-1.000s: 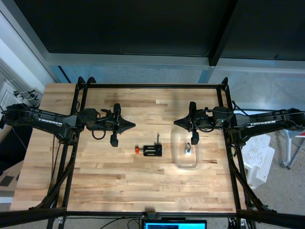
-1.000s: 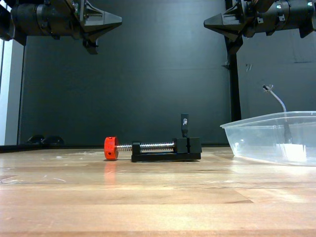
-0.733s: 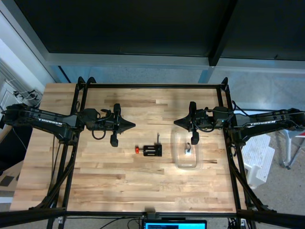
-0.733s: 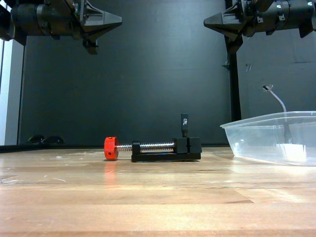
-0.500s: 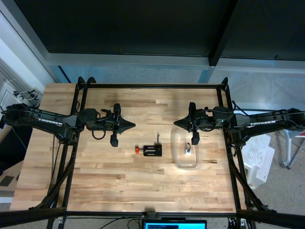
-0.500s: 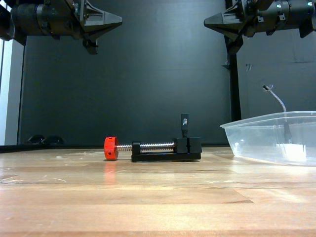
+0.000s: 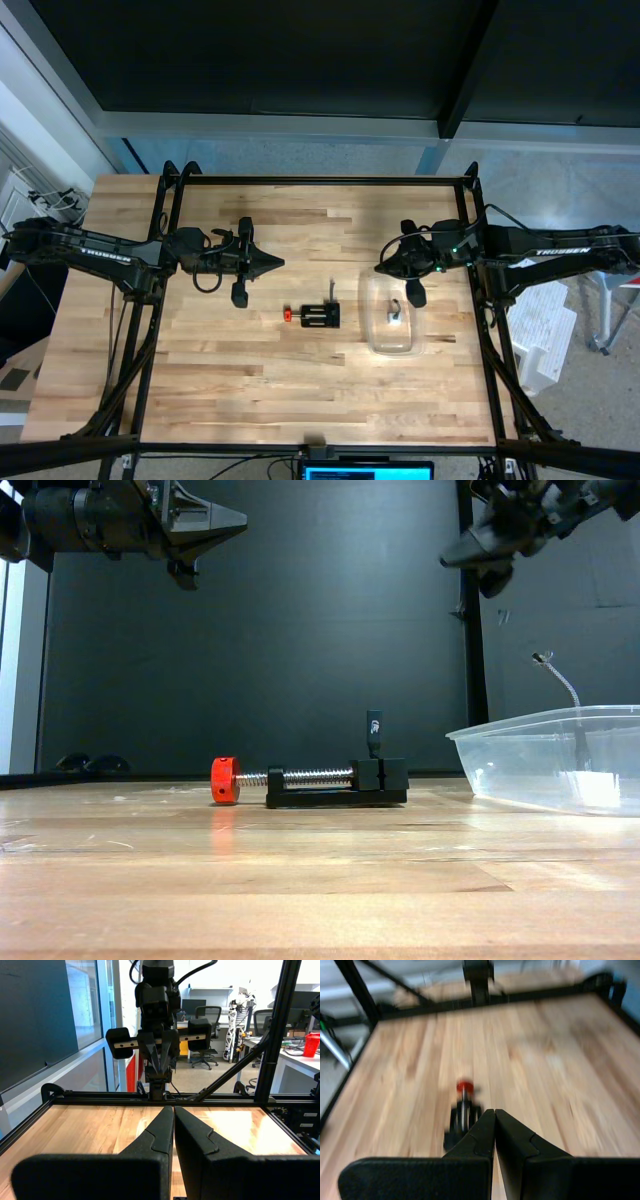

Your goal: Pick the USB-C connector and install on taskboard

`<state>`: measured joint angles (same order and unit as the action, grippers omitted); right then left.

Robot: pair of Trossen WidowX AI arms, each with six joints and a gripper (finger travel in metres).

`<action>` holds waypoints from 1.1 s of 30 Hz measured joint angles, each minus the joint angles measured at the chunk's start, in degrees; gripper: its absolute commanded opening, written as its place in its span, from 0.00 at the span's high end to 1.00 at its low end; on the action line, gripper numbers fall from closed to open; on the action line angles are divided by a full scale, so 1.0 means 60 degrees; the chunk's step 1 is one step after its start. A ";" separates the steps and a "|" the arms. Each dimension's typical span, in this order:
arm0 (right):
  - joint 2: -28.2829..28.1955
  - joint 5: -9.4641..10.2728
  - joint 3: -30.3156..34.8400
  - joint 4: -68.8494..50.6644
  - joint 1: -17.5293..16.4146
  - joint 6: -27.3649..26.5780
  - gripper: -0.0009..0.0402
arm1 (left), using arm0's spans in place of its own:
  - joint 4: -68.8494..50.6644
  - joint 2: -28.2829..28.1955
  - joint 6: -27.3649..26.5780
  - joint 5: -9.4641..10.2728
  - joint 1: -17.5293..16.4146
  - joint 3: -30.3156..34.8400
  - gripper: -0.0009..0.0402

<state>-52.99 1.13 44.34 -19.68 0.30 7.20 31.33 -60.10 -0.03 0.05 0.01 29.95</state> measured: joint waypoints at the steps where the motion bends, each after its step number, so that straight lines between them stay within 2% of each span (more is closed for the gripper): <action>1: 0.0000 0.0000 0.0146 -0.0459 -0.0007 0.0000 0.98 | 0.0004 0.0000 0.0000 -0.0004 0.0000 0.0000 0.98; 12: -0.0004 0.0004 0.1417 -0.3945 -0.0204 0.0291 0.98 | 0.0000 0.0000 0.0000 -0.0004 0.0000 -0.0004 0.98; 18: -0.0131 0.0080 0.1978 -0.5005 -0.0608 0.0739 0.98 | 0.0004 0.0000 0.0000 -0.0004 0.0000 -0.0004 0.98; 28: -0.1253 0.0051 0.2863 -0.7009 -0.1260 0.1049 0.98 | 0.0000 0.0000 0.0000 -0.0004 0.0000 0.0000 0.98; 33: -0.1978 -0.0262 0.3231 -0.7876 -0.1497 0.1184 0.98 | 0.0004 0.0000 0.0000 0.0000 0.0000 -0.0004 0.98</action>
<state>-64.86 -0.45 63.72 -66.94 -8.69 14.31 31.35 -60.10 -0.03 0.05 0.01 29.93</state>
